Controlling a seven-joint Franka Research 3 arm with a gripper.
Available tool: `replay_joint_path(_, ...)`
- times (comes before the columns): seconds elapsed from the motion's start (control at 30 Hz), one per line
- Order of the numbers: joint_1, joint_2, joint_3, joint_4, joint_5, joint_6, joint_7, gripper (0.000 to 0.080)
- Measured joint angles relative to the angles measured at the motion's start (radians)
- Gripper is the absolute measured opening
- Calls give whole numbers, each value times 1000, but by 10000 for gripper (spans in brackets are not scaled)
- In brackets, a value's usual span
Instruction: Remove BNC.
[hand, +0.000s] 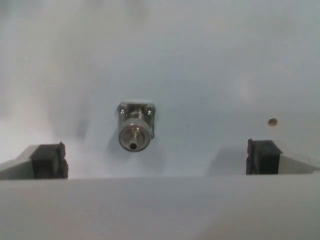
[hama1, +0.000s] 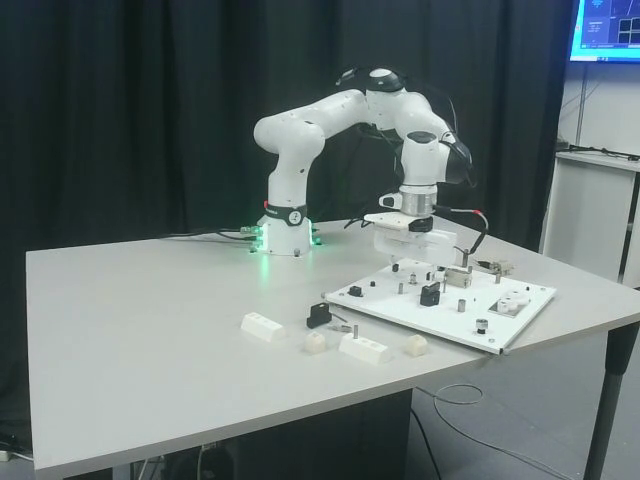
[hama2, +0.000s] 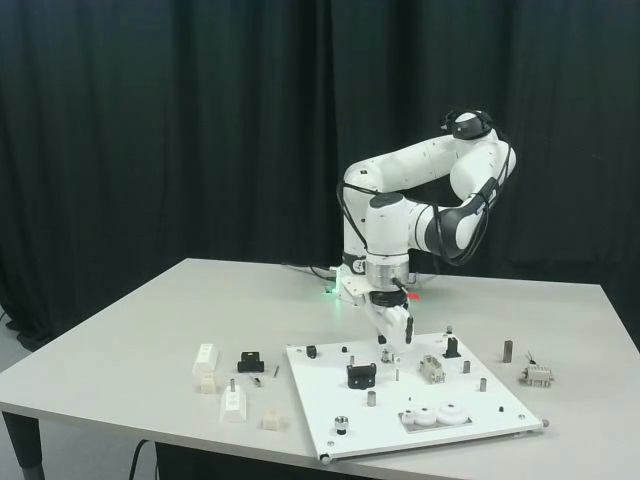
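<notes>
Arm (hama2: 420, 170): white, bolted near the far edge of the grey table (hama1: 150, 330), green lights at its base, bent over so that the wrist points down above the board. Gripper (hand: 155, 157): fingers spread wide apart, holding nothing; in the wrist view the two black pads (hand: 48, 160) stand well to either side of the connector, not touching it. The gripper (hama2: 392, 328) hangs just above the far part of the board, seen also in the first room view (hama1: 408, 243). BNC (hand: 135, 126): a metal socket on a square flange with screws at the corners, mounted upright on the board, lying between the fingers and below them; in the second room view it shows as a small metal stub (hama2: 385, 355) directly beneath the gripper. Board (hama2: 330, 420): white, flat on the table at the near right side, carrying several small black and metal fittings, among them a black block (hama2: 361, 374) and two white gears (hama2: 432, 414). Loose items on the table beside the board: white blocks (hama2: 205, 358), a black clip (hama2: 250, 362) and a small grey connector (hama2: 534, 375) on the opposite side. Black curtain (hama2: 200, 120) behind the table.
</notes>
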Motion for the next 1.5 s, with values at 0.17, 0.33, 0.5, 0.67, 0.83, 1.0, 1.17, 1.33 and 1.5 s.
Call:
replay_joint_path(0.17, 2, 0, 9, -2, 11, 9, 0, 800)
replay_joint_path(0.33, 2, 0, 17, -4, 15, 21, 1, 800)
replay_joint_path(0.5, 3, 0, 18, -5, 15, 25, 1, 800)
replay_joint_path(0.67, 5, 0, 18, -6, 15, 30, 1, 800)
replay_joint_path(0.83, 6, 0, 18, -9, 15, 38, 1, 800)
replay_joint_path(1.0, 7, 0, 18, -12, 15, 47, 1, 800)
replay_joint_path(1.17, 7, 0, 18, -15, 15, 50, 1, 800)
replay_joint_path(1.33, 7, 0, 18, -15, 15, 50, 1, 800)
replay_joint_path(1.5, 7, 0, 18, -15, 14, 63, -18, 800)
